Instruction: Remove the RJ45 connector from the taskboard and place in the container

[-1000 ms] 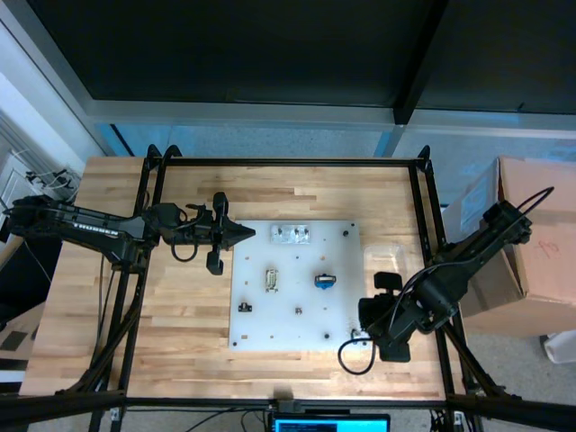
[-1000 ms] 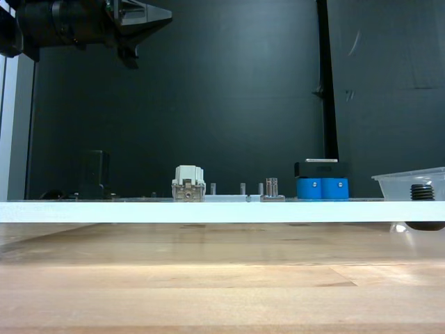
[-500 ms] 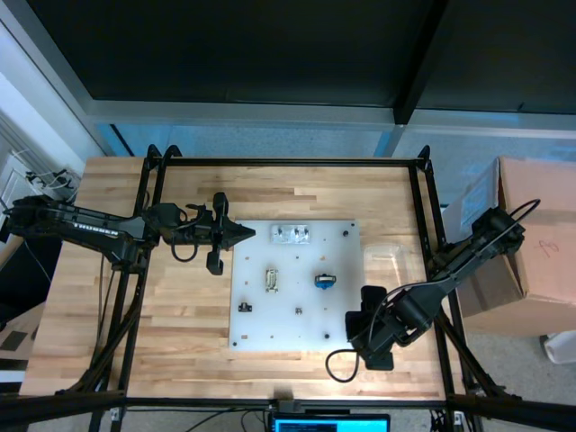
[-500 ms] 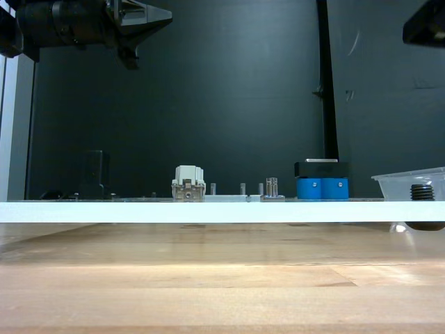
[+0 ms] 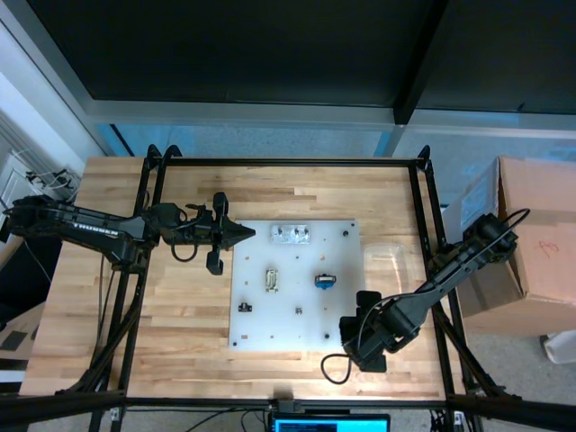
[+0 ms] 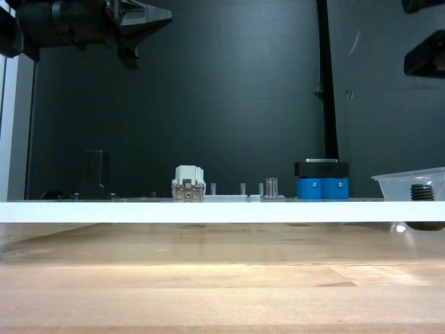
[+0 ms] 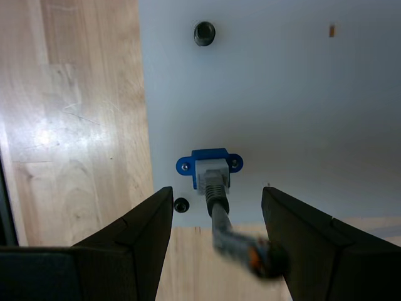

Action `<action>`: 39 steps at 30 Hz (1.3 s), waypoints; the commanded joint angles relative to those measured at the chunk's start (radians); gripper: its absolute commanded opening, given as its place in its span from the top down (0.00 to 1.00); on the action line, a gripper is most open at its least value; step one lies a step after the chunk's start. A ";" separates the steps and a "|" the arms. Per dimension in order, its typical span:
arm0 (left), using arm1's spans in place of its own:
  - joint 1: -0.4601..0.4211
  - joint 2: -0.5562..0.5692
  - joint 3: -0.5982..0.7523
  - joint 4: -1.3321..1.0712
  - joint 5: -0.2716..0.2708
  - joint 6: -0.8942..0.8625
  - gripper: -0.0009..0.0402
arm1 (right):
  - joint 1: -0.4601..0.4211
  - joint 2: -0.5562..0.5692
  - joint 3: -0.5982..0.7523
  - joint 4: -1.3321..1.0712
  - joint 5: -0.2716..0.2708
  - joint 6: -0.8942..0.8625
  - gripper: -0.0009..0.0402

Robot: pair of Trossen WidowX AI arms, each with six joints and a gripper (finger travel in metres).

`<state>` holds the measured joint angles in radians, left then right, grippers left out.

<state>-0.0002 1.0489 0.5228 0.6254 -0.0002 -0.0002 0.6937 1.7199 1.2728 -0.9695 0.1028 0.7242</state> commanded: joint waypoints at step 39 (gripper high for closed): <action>0.000 0.000 0.000 0.000 0.000 0.000 0.98 | 0.000 0.008 -0.027 0.066 -0.010 -0.026 0.98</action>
<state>-0.0002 1.0489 0.5228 0.6254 0.0002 -0.0002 0.6933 1.7275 1.2453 -0.9062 0.0971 0.6968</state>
